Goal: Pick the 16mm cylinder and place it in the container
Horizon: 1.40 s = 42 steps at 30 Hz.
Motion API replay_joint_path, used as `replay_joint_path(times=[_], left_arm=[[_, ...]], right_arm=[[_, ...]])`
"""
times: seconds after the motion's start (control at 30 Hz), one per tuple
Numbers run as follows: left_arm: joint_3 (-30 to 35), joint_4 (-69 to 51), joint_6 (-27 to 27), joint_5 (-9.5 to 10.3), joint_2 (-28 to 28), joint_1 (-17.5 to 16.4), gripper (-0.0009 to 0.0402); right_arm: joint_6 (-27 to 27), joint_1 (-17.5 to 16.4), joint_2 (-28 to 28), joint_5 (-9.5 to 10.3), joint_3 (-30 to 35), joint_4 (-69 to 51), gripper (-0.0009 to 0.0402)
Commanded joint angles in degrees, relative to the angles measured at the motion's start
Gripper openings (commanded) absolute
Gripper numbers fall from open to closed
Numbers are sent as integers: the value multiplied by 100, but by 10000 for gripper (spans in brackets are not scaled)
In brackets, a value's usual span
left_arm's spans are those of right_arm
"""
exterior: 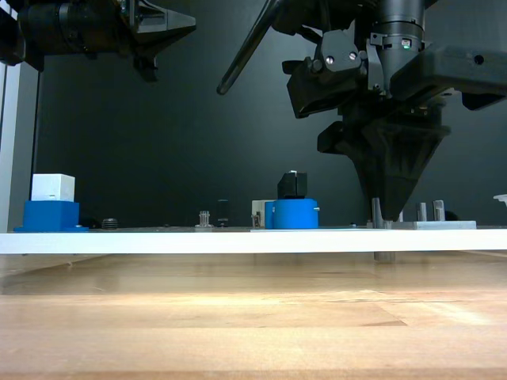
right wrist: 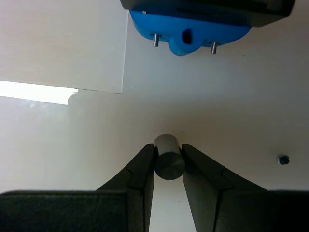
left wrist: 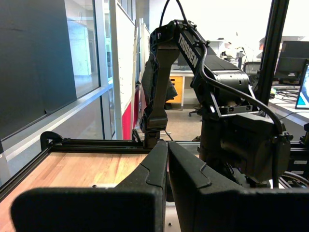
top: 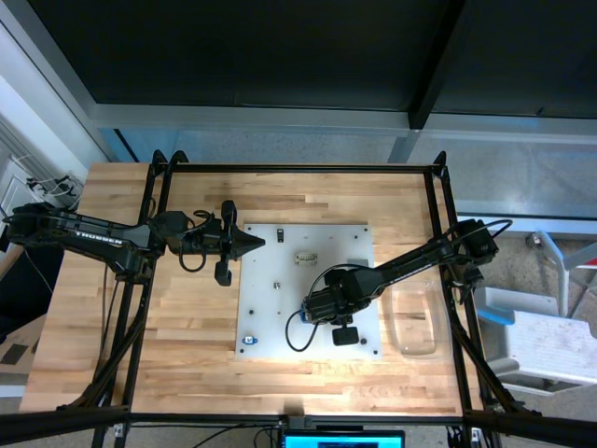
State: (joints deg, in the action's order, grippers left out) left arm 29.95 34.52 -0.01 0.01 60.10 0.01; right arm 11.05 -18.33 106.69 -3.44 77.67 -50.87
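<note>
Reading "TROSSEN" in white capitals is possible in two places: along the left arm's long link (top: 93, 241) in the high view, and on the right arm's upright link (left wrist: 188, 48) as the left wrist camera sees it. No other lettering can be read.

The right gripper (right wrist: 168, 151) points straight down over the near right part of the white board (top: 280, 317), its tip low at the board's surface in the low view. Its two black fingers (right wrist: 140, 169) are clamped on the 16mm cylinder (right wrist: 169, 158), one on each side, touching it; the peg's round grey end face shows between them. Whether the peg rests on the board or hangs just above it cannot be told. A blue part (right wrist: 188, 29) with two small metal pins lies beyond it.

The container (top: 394, 322) sits on the wooden table (top: 140, 355) just right of the board, apart from the gripped peg.

The left gripper (left wrist: 167, 147) hangs high above the board's left edge, its fingers pressed together on nothing.
</note>
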Motion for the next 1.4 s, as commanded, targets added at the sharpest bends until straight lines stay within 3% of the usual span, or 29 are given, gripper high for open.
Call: replay_joint_path(times=[0.03,0.77,1.07,1.4], left_arm=[[0,2,0,0,0,0,0],[0,2,0,0,0,0,0],[0,0,0,0,0,0,0],[0,2,0,0,0,0,0]], right_arm=[[0,-4,-98,2,4,-50,23],[87,-9,-1027,-2,4,-706,24],[588,-37,-1637,2,-7,-1099,23],[1290,-286,-2221,4,-339,-1373,24]])
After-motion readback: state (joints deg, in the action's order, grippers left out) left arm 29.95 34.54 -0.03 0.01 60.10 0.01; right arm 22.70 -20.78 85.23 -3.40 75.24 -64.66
